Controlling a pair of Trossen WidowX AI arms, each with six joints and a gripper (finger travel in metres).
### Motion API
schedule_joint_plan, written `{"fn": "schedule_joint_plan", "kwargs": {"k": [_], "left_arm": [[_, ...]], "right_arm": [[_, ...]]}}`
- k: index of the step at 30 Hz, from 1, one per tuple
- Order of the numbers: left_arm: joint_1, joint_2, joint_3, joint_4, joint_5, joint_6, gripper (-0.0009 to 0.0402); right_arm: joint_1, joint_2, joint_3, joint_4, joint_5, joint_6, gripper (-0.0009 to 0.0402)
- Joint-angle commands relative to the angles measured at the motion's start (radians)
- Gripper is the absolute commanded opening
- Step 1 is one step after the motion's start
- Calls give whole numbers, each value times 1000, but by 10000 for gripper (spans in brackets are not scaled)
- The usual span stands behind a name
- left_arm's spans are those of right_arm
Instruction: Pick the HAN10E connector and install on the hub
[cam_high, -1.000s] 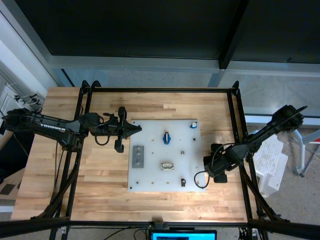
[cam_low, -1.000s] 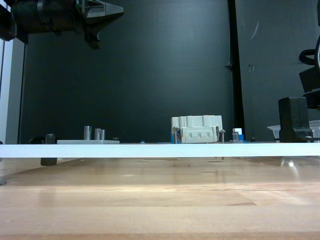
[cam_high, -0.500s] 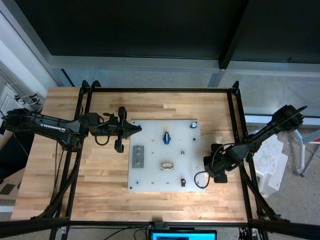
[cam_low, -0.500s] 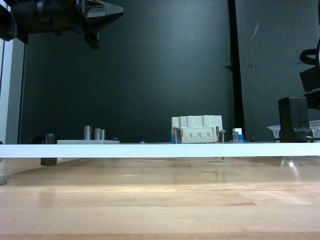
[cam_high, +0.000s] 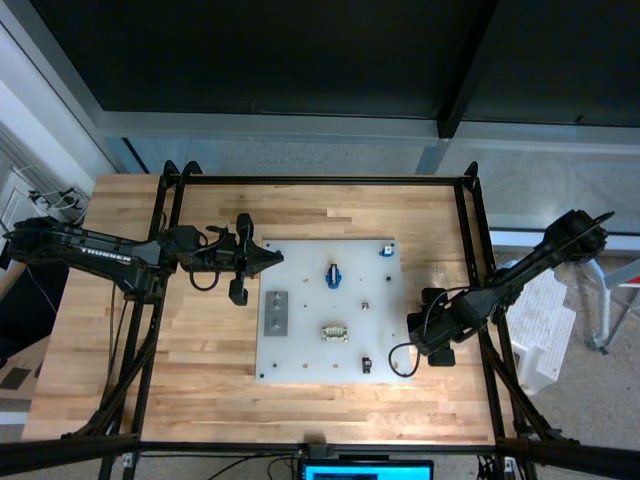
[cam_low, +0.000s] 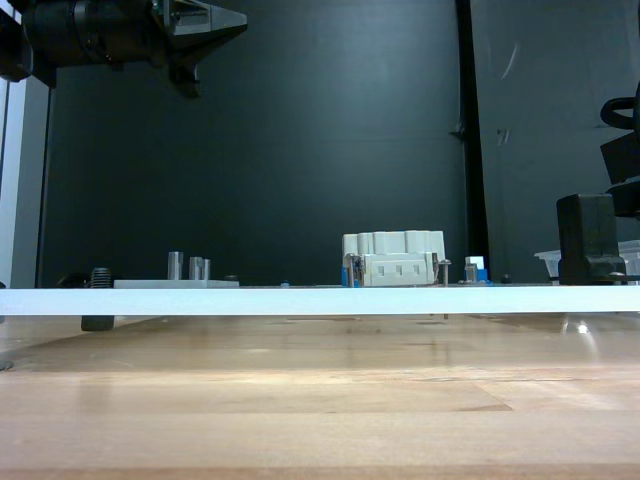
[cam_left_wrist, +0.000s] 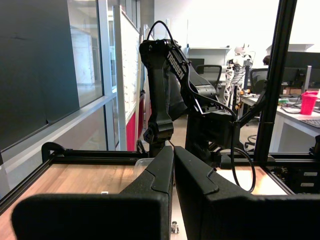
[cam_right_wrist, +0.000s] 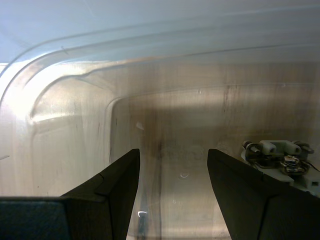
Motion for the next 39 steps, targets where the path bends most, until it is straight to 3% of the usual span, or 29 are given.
{"fn": "schedule_joint_plan", "kwargs": {"k": [1, 20, 33, 39], "left_arm": [[0, 0, 0, 0, 0, 0, 0], [0, 0, 0, 0, 0, 0, 0], [0, 0, 0, 0, 0, 0, 0], [0, 0, 0, 0, 0, 0, 0]], "right_arm": [[1, 0, 0, 0, -1, 0, 187], [4, 0, 0, 0, -5, 0, 75], [4, 0, 0, -1, -5, 0, 69], [4, -1, 0, -12, -32, 3, 68]]}}
